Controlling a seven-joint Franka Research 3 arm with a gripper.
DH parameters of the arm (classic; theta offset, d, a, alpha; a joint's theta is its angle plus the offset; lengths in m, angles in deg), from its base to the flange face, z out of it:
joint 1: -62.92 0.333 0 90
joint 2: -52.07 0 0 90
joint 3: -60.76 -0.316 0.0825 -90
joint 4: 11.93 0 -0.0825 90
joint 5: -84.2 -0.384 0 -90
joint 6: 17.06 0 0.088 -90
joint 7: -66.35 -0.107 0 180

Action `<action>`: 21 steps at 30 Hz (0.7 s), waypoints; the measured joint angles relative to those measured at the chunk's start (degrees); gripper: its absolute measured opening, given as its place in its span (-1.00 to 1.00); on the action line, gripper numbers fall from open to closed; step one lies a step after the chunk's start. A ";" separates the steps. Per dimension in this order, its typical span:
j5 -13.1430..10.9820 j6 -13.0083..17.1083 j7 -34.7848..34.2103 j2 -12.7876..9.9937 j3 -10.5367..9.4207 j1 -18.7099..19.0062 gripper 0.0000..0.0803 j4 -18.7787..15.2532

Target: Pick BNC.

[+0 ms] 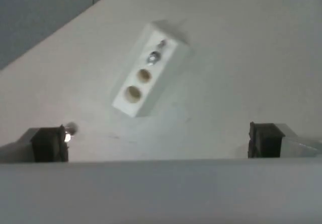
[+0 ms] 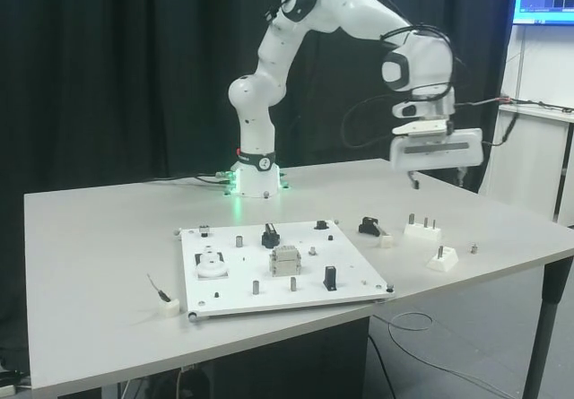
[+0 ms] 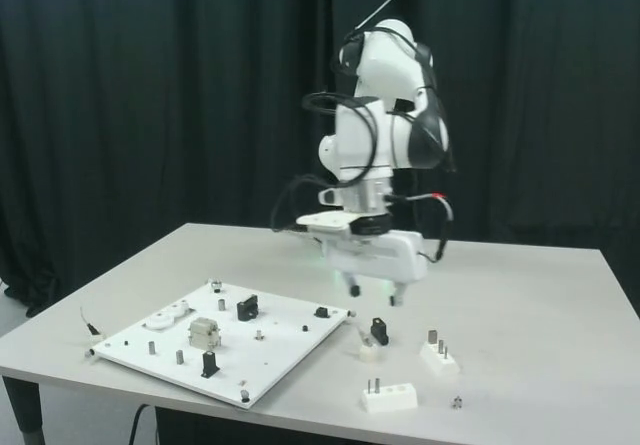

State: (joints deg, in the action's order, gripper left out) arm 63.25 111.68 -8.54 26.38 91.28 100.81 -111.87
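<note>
A white holder block (image 1: 146, 78) with a row of holes lies on the grey table. Two holes at one end carry small metal connectors (image 1: 153, 58); the other two are empty. I cannot tell which connector is the BNC. The same block (image 3: 389, 397) lies near the table's front edge, also seen in the first room view (image 2: 441, 258). My gripper (image 1: 158, 142) hangs open, well above the table and apart from the block, with nothing between its fingers. It shows in both room views (image 2: 437, 181) (image 3: 373, 294).
A second white block (image 3: 437, 353) with two pins stands beside the first. A black connector (image 3: 378, 332) on a white foot and a small loose metal piece (image 3: 457, 401) lie close by. The white assembly board (image 2: 282, 300) with several parts lies to the left.
</note>
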 joint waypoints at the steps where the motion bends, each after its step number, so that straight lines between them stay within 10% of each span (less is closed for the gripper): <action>1: 0.03 0.16 -0.84 -0.34 -0.01 0.43 0.99 0.31; 21: 0.07 0.58 -17.35 -10.92 -0.01 5.76 0.99 11.15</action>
State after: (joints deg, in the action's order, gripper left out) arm 63.32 112.25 -25.89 15.46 91.27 106.57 -100.72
